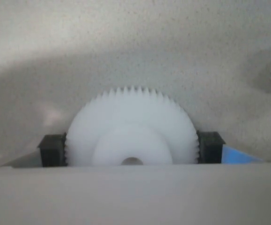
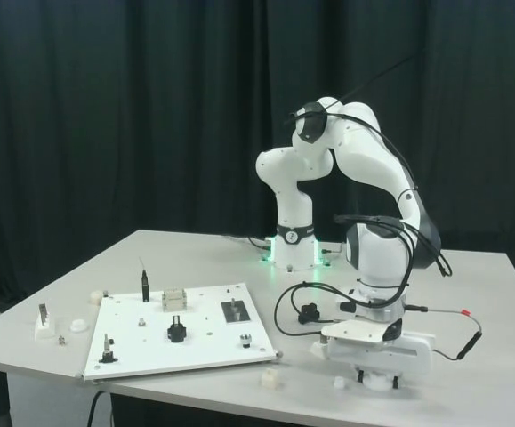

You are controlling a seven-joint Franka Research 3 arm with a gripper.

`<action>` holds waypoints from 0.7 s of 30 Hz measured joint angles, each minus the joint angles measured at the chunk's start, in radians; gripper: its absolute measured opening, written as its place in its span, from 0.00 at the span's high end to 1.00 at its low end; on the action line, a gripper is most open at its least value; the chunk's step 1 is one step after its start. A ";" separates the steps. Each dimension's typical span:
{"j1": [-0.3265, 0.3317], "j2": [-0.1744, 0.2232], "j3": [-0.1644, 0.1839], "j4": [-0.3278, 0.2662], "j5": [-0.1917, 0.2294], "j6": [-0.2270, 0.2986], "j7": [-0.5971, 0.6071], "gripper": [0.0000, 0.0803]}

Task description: Insert large gear.

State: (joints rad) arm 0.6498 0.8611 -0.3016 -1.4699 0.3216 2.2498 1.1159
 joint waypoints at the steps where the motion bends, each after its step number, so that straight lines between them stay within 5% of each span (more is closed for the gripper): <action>1: 0.000 -0.001 0.000 0.000 0.000 0.000 -0.003 0.26; 21: 0.000 -0.033 -0.001 0.001 0.000 -0.032 -0.019 0.26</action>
State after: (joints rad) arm 0.6496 0.8279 -0.3029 -1.4686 0.3216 2.2179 1.0968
